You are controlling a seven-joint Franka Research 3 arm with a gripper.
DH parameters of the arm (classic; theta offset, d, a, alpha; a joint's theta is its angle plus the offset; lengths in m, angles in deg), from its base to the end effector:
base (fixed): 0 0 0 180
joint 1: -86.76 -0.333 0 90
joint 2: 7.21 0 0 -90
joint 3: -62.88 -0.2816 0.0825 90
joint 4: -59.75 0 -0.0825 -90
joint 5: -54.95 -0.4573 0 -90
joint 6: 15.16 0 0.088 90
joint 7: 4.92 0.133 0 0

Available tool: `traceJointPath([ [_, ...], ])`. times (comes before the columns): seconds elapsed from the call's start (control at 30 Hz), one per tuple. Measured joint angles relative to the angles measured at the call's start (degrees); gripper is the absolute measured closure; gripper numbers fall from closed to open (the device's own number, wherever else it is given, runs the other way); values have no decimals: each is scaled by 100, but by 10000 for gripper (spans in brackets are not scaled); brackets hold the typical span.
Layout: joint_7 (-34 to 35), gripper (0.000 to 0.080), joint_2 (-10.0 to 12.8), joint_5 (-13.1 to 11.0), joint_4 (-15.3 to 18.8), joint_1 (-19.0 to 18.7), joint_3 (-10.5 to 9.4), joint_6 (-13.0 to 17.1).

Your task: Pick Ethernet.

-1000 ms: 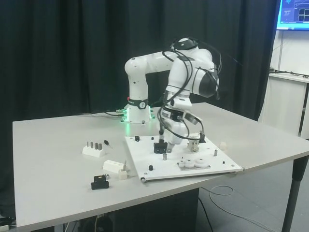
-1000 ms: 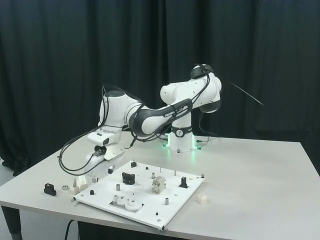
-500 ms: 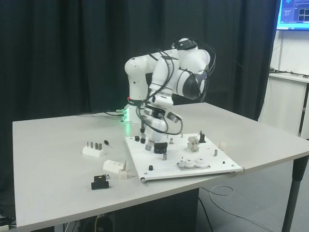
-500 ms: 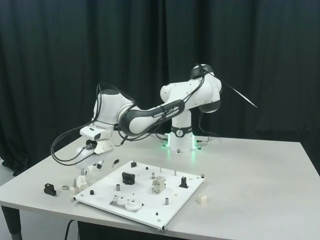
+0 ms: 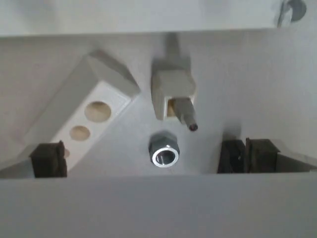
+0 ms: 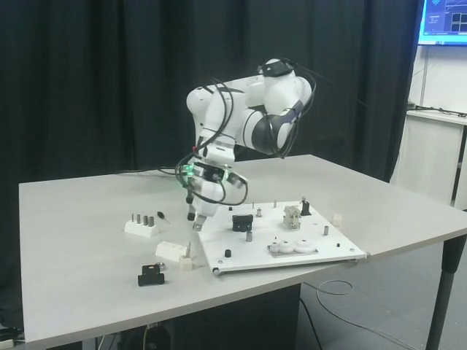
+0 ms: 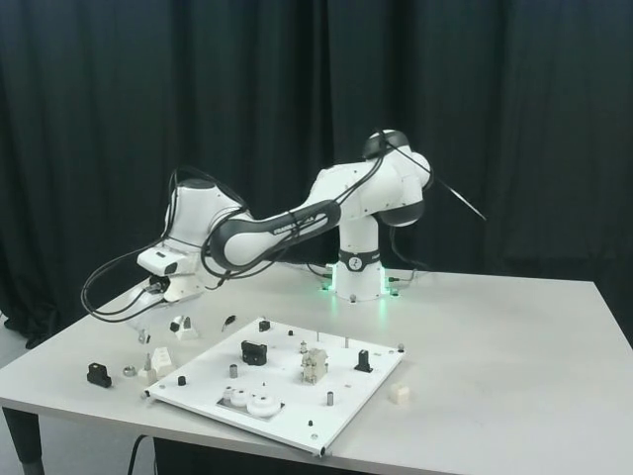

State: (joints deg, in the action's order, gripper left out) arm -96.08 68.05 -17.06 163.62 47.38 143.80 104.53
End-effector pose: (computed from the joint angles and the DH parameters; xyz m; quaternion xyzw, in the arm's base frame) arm 0.5998 -0.3613 0.2140 0.9509 0.2653 -0.0086 0.1593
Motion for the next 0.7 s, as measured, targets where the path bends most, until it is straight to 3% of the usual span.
traceJointPath([
  [0.7, -88, 3, 11, -22, -556, 632, -380, -12],
])
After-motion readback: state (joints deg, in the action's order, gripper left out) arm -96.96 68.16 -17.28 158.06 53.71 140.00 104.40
